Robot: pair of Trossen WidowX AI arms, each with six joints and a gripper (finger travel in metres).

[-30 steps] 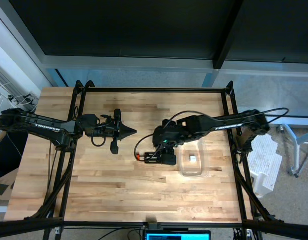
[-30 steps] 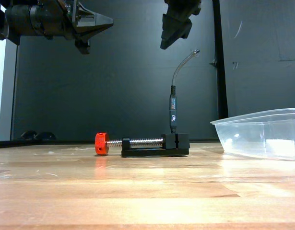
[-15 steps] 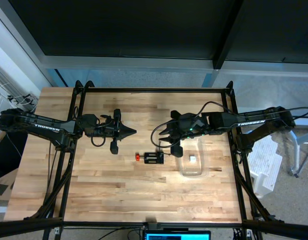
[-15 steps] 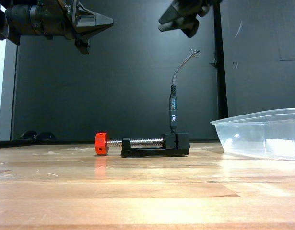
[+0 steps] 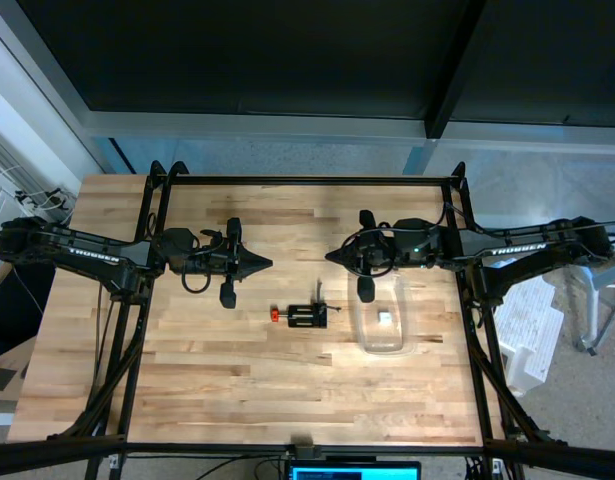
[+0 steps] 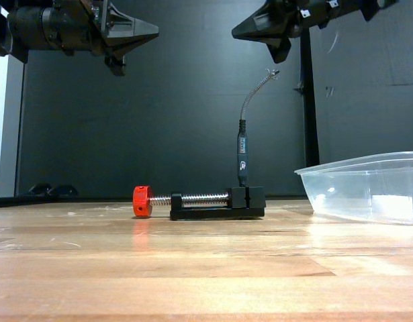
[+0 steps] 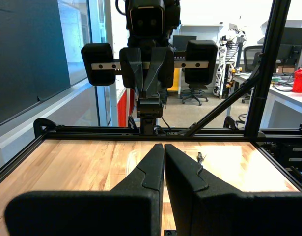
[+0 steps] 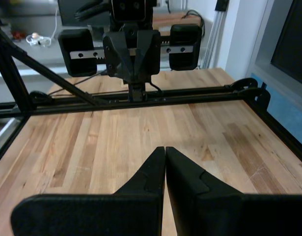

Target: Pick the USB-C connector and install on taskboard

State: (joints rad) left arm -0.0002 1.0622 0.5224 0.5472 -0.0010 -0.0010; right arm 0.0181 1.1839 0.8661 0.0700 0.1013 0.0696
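the usb-c connector [image 6: 242,153] stands upright below the right gripper [image 6: 235,32], its lower end seated in the black block of the taskboard [image 6: 249,201], which is likely why it stands unaided, springy lead curving up toward that pincer; the install looks done. both pincers are pressed shut on nothing and hang high, tips facing, the left gripper [image 5: 268,264] well apart from the fixture, probably parked. beneath them a pale plank table [image 5: 217,380] sits inside a black frame [image 5: 307,181], a clear plastic tray [image 5: 383,345] with a small white piece [image 5: 385,316] below the right pincer, a dark wall [image 6: 179,100] behind
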